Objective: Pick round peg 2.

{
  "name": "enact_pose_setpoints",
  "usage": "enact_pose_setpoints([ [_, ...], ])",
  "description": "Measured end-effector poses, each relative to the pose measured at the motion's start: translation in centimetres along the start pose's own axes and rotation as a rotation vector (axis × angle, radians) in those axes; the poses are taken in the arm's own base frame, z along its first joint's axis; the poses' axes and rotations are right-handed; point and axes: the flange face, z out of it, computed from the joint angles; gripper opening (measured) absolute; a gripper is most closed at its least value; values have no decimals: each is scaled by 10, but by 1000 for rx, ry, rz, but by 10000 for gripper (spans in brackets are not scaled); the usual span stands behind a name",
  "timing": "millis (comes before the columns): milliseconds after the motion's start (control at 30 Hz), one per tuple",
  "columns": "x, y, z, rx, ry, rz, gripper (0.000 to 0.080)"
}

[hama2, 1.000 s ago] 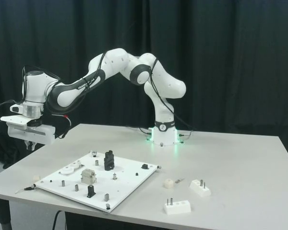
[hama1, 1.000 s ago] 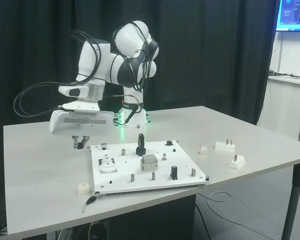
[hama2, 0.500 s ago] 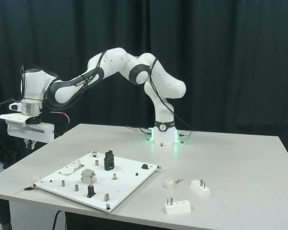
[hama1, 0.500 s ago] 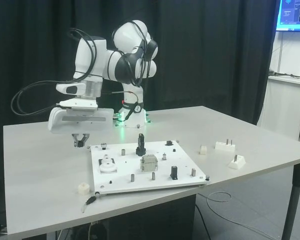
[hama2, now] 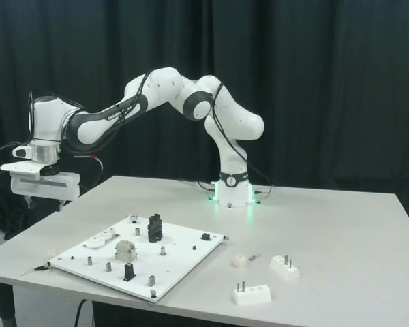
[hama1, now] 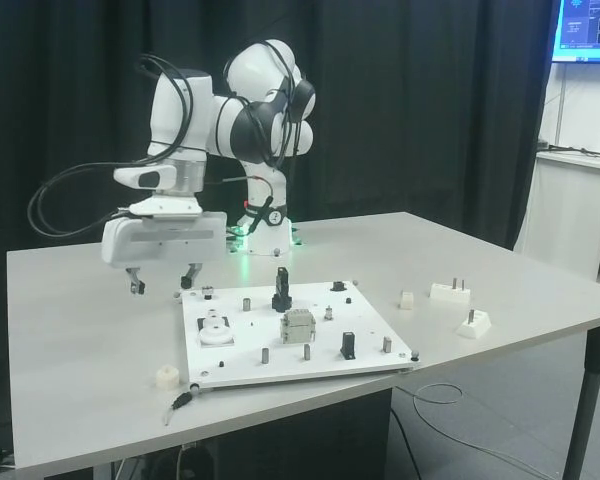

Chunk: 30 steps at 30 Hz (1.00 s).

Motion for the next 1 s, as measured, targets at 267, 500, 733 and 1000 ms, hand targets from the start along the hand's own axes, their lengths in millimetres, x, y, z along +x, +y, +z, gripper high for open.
enact_pose_setpoints([
  [267, -2, -1, 2, 26, -14, -8, 784],
  [500, -3, -1, 5, 41, -21, 0, 797],
  [733, -4, 1, 6, 67, -26, 36, 800],
  [1000, -5, 4, 6, 82, -30, 74, 800],
])
